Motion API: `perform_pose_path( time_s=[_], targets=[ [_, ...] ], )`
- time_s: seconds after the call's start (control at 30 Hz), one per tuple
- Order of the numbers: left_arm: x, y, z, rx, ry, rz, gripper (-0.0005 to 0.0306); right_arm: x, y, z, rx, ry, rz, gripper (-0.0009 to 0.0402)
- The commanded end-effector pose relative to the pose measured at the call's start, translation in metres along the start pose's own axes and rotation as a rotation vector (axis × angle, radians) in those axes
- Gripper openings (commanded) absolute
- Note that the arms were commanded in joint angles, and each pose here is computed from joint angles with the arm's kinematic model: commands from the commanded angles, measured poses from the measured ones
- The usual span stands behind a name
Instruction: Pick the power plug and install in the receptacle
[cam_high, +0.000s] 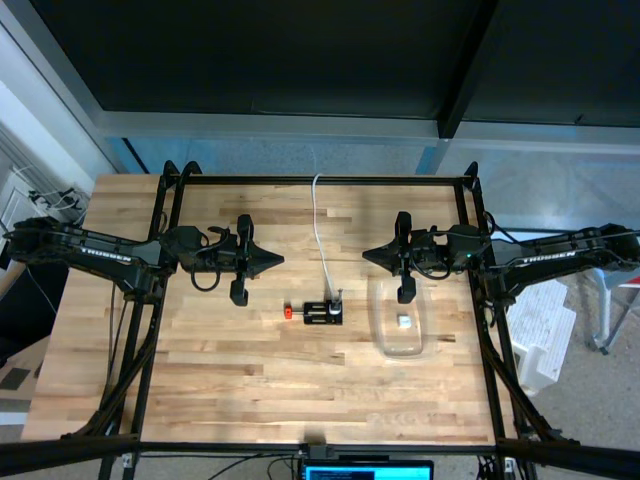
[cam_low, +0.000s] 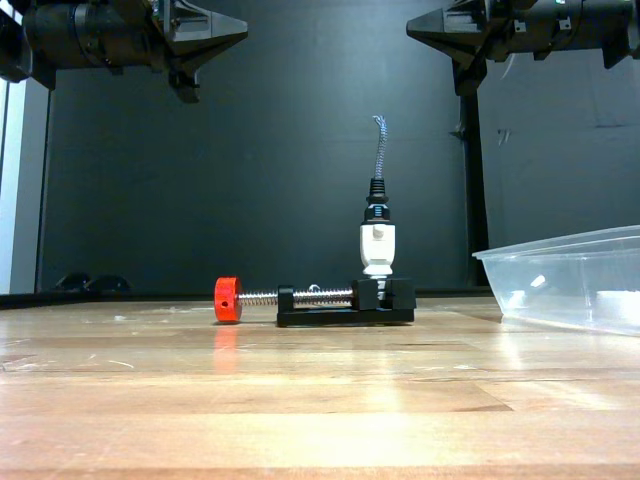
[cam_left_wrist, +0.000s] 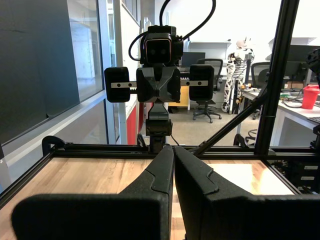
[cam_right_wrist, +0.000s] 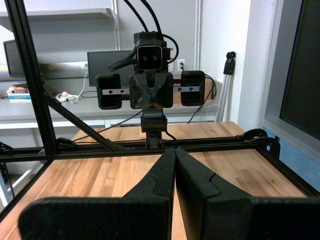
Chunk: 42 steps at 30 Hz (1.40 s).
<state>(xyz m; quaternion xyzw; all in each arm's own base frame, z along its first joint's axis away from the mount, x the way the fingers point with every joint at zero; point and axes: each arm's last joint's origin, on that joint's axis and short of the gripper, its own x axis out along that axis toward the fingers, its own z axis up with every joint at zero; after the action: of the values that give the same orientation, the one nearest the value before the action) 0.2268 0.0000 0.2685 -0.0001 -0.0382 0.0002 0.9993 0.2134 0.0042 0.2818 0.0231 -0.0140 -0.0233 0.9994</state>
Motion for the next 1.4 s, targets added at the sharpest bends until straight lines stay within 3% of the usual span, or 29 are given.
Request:
perform_pose_path(
  time_s=[0.03, 0.13, 1.4],
  targets=[
    [0.0001, 0.0, 0.0, 0.0, 0.0, 0.0, 0.0, 0.0001, 0.0001, 0.0001, -0.002, 0.0, 0.002, 0.0],
    [0.0, 0.0, 0.0001, 0.0, 0.0, 0.0, 0.0, 0.0001, 0.0007, 0.0001, -0.001, 0.001, 0.021, 0.0],
    [0.0001, 0.0, 0.0, 0.0, 0.0, 0.0, 0.0, 0.0001, 0.0005, -0.0001, -0.001, 0.003, 0.019, 0.0]
  ],
)
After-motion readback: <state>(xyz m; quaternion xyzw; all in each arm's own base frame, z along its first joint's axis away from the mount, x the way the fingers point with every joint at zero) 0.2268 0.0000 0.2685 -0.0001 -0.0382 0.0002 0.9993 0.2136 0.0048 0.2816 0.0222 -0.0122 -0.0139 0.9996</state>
